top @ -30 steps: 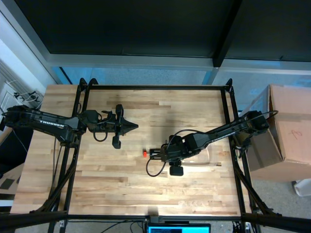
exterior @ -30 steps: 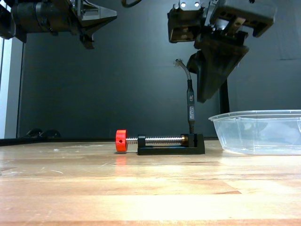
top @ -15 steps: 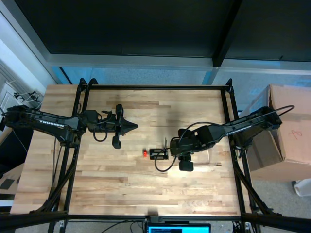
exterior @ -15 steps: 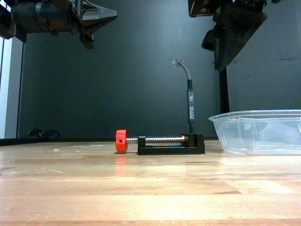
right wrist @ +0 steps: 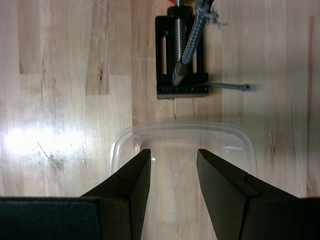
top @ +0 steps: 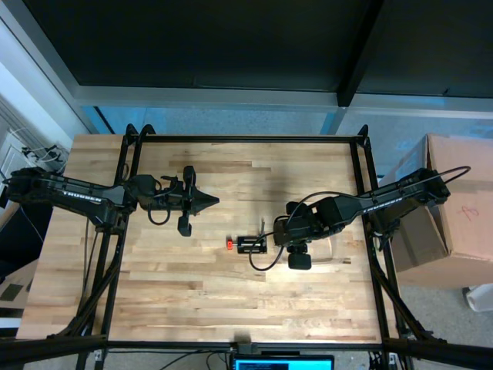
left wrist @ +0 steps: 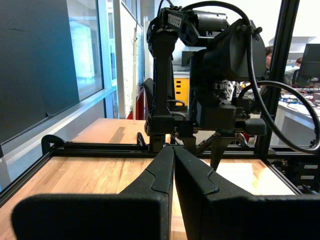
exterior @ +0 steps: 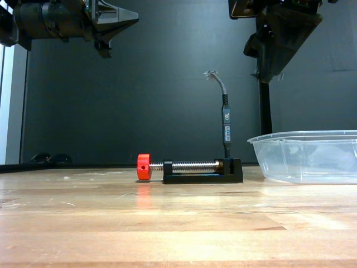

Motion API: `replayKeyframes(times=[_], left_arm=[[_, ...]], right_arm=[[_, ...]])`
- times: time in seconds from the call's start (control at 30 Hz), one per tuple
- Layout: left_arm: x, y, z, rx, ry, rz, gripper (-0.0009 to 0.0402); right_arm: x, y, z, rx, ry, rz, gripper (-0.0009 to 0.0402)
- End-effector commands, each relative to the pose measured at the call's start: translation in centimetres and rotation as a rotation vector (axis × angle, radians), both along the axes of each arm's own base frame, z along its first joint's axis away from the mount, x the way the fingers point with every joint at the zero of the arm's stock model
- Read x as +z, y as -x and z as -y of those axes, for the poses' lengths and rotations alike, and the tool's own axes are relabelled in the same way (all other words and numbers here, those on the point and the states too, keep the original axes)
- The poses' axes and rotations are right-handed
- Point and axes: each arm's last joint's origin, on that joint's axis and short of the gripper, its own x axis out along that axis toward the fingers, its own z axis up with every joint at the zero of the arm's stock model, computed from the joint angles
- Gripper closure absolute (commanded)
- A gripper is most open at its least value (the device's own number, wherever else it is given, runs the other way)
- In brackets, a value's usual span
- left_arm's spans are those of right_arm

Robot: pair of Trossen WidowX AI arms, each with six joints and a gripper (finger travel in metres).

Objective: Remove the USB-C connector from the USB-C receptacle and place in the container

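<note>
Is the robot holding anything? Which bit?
Nothing is held. The left gripper, shut and empty, hangs over the table's left; the right gripper, open, hangs above the container. The USB-C connector stands upright in its receptacle.

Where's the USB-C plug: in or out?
In. The plug stands upright in the clamped socket, ungripped; right gripper open above the container; left gripper shut, raised at left.
</note>
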Motion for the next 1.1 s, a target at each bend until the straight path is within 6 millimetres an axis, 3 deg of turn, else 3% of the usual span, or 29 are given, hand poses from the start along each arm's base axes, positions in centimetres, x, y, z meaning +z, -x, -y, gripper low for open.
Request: replayKeyframes(times=[0.03, 0.2, 0.53, 0.9, 1.1], left_arm=[[0.0, 0.0, 0.0, 0.000, 0.000, 0.000, 0.0393], [0.0, 0.0, 0.0, 0.000, 0.000, 0.000, 0.0393], [0.0, 0.0, 0.0, 0.000, 0.000, 0.000, 0.0393], [0.0, 0.0, 0.0, 0.000, 0.000, 0.000, 0.0393], [0.0, 0.0, 0.0, 0.000, 0.000, 0.000, 0.0393]], right_arm=[[0.1, -0.5, 0.2, -0.008, -0.006, 0.026, 0.0267], [-0.4, -1.9, 0.9, -0.001, 0.013, 0.013, 0.0267], [-3.7, -5.4, 0.7, 0.057, 0.014, -0.015, 0.0267], [-5.2, -6.6, 0.5, 0.068, 0.002, 0.002, 0.0270], [-5.2, -6.5, 0.5, 0.070, 0.004, -0.007, 0.0331]])
